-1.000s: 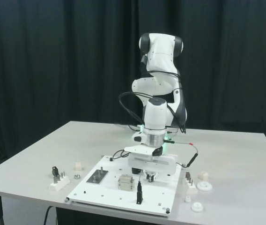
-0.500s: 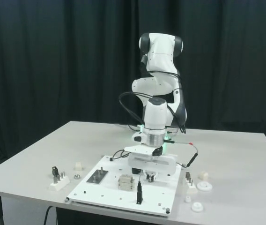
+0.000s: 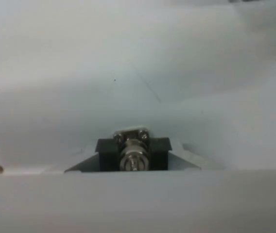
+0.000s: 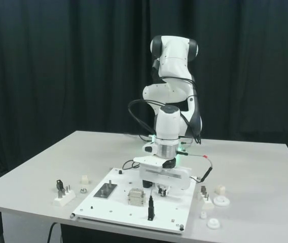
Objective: Insert BNC.
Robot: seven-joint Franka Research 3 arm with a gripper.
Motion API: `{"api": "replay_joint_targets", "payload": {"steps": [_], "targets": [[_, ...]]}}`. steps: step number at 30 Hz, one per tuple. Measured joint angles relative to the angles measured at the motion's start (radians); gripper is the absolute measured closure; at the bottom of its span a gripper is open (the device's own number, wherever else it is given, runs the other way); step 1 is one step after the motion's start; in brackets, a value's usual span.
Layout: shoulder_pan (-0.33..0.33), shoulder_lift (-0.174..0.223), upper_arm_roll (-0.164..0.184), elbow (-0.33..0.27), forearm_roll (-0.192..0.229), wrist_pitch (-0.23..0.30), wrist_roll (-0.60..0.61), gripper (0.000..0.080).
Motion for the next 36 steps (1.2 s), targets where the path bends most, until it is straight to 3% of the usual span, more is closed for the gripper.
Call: {"api": "replay_joint_targets", "payload": {"steps": [10, 36], "targets": [[-0.028, -0.001, 0.024, 0.0, 0.012, 0.004, 0.161, 0.068], [-0.03, -0.002, 0.026, -0.001, 0.016, 0.005, 0.529, 0.068]]}}
